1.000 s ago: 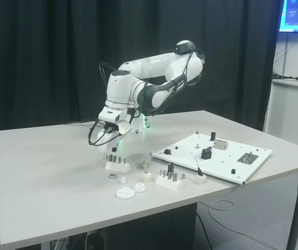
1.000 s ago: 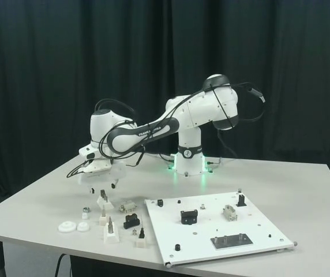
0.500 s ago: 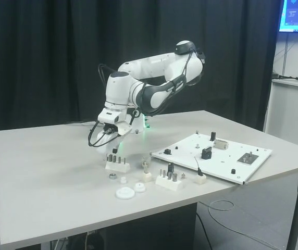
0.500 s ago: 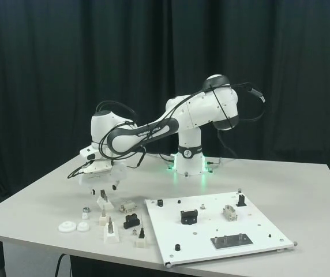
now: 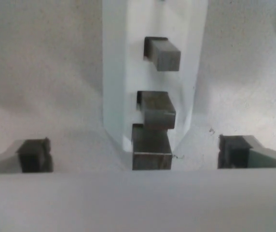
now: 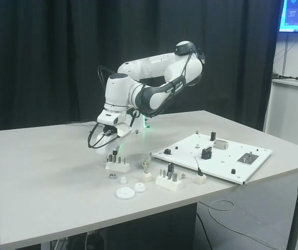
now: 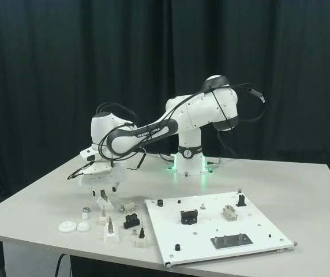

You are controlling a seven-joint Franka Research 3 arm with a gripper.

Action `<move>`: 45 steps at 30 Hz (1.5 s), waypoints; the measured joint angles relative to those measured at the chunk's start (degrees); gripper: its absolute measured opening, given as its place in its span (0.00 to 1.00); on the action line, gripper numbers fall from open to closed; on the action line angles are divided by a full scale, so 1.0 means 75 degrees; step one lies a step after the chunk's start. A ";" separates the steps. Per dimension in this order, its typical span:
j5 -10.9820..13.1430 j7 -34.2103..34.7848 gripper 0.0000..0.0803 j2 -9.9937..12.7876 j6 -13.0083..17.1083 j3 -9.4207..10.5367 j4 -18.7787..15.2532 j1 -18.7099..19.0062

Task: Pick square peg 4.

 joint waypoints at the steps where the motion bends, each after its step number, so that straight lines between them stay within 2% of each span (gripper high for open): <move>1: 0.0007 0.0000 1.00 0.0004 0.0006 0.0002 0.0000 0.0000; 2: 0.0010 0.0004 1.00 0.0007 0.0013 0.0005 0.0000 -0.0001; 3: 0.0010 0.0016 0.88 0.0008 0.0022 0.0007 0.0000 -0.0001; 8: 0.0010 0.0100 0.88 0.0008 0.0048 0.0013 0.0000 -0.0001; 9: 0.0010 0.0100 0.65 0.0008 0.0049 0.0014 0.0000 -0.0001; 15: 0.0012 0.0101 0.65 0.0008 0.0048 0.0019 0.0011 -0.0001; 16: 0.0013 0.0101 0.43 0.0008 0.0048 0.0019 0.0013 0.0000; 19: 0.0017 0.0103 0.43 0.0008 0.0048 0.0023 0.0017 0.0000; 20: 0.0018 0.0105 0.20 0.0008 0.0048 0.0023 0.0017 0.0000; 35: 0.0009 0.0246 0.19 0.0007 0.0028 -0.0062 0.0014 0.0020; 45: -0.0231 0.0328 0.19 0.0005 -0.0279 -0.0427 -0.0006 0.0125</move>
